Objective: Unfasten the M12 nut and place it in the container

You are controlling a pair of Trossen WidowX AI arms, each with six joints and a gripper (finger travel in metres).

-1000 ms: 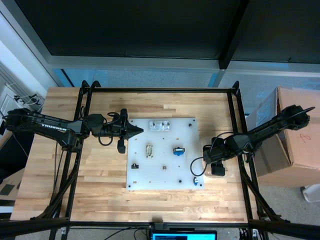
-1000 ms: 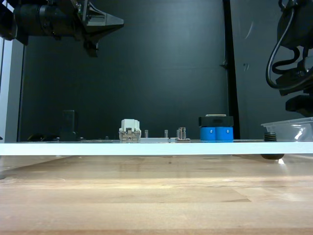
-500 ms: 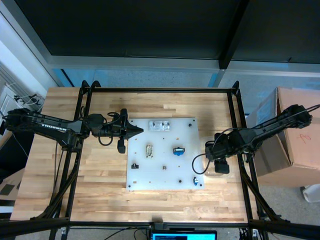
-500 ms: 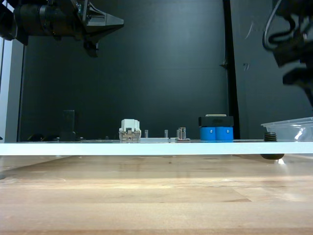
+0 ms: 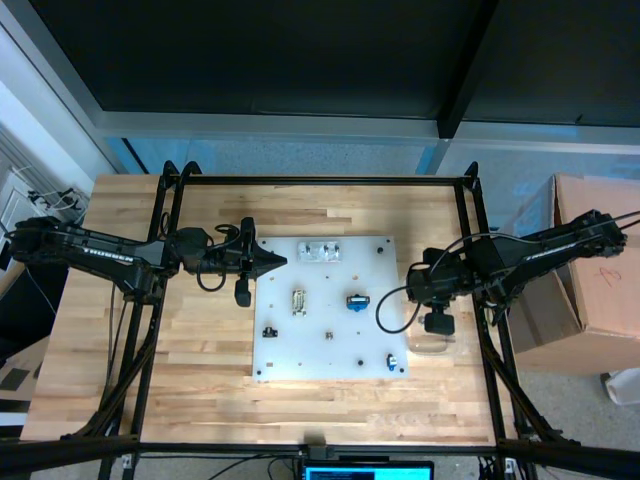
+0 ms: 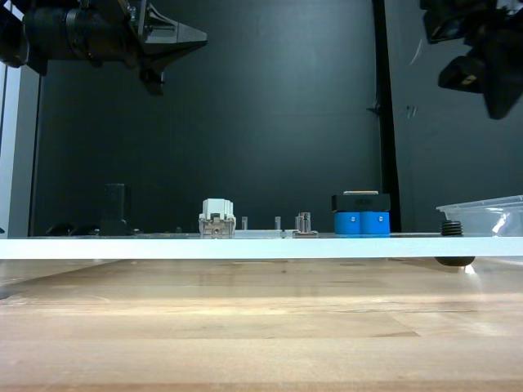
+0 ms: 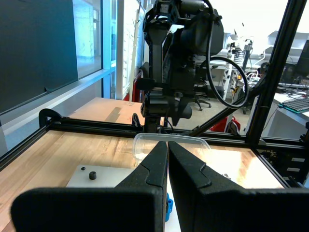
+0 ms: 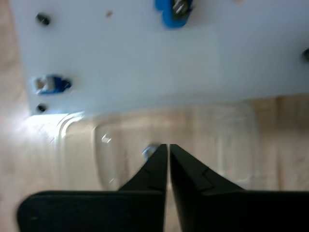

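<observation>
Right claw [image 8: 167,146], pinched shut on nothing, had risen; the nut [image 8: 150,152] lay below its tips in the container [image 8: 77,121], stud [image 6: 450,229] bare, so likely finished. Left claw [image 7: 168,145], closed, hung opposite, across the board [image 5: 310,350].

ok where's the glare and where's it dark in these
Low view: black backdrop, so the left hand, high over the board's left, and the right hand, high above the container, show as dark shapes. Right wrist view: glare whitens the container's corner; a silver bit, perhaps the nut, lies inside. Left wrist view: sheen on the table.
</observation>
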